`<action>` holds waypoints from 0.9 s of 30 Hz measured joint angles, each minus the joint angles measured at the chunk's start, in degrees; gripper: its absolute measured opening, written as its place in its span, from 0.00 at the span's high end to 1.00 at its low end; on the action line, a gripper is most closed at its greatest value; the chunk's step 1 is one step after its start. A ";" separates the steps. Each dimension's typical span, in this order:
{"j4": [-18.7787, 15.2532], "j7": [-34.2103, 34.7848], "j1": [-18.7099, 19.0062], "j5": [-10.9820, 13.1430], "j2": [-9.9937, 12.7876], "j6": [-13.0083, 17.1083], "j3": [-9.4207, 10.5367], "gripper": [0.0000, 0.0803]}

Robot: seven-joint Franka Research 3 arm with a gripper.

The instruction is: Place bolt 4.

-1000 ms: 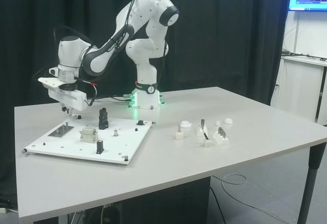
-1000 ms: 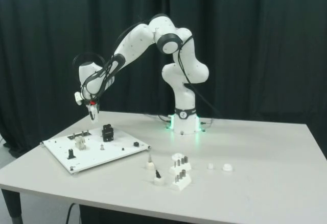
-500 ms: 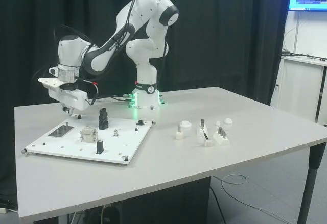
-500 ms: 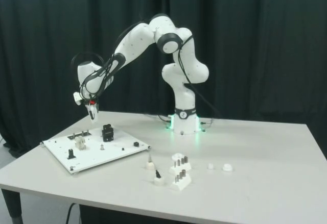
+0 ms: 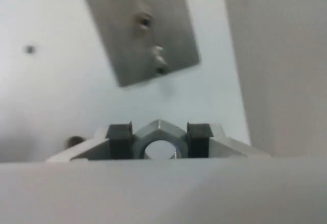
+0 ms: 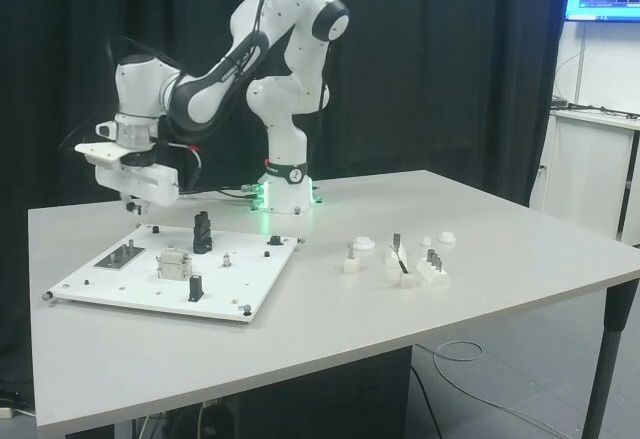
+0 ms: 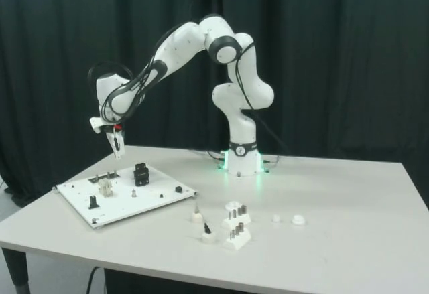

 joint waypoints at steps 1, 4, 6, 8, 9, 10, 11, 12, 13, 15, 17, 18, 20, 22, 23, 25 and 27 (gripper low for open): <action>0.30 0.90 0.25 -0.56 -0.58 -0.41 0.00 0.72; 1.20 2.57 1.22 -2.77 -2.39 -1.95 0.00 0.72; 1.84 2.57 2.04 -4.68 -3.60 -3.33 0.03 0.72; 2.53 2.58 2.98 -6.34 -4.75 -4.69 0.06 0.72; 2.85 2.68 3.46 -6.96 -5.28 -5.32 0.08 0.72; 3.19 3.00 3.98 -7.48 -5.78 -5.87 0.10 0.72; 3.53 3.53 4.50 -7.90 -6.22 -6.37 0.12 0.72; 3.87 4.20 5.01 -8.28 -6.62 -6.79 0.15 0.72; 4.23 4.94 5.56 -8.69 -6.99 -7.24 0.17 0.72; 4.89 6.23 6.65 -9.54 -7.62 -7.93 0.29 0.72; 5.56 7.26 7.78 -10.32 -8.13 -8.61 0.45 0.72; 5.86 7.71 8.32 -10.62 -8.34 -8.87 0.56 0.72; 6.42 8.68 9.35 -11.13 -8.71 -9.28 0.91 0.72; 6.97 9.63 10.28 -11.43 -8.98 -9.47 1.45 0.72; 7.21 10.02 10.62 -11.59 -9.13 -9.49 1.85 0.72; 7.71 10.85 11.16 -11.95 -9.40 -9.49 2.93 0.72; 8.22 11.70 11.49 -12.28 -9.62 -9.48 4.20 0.72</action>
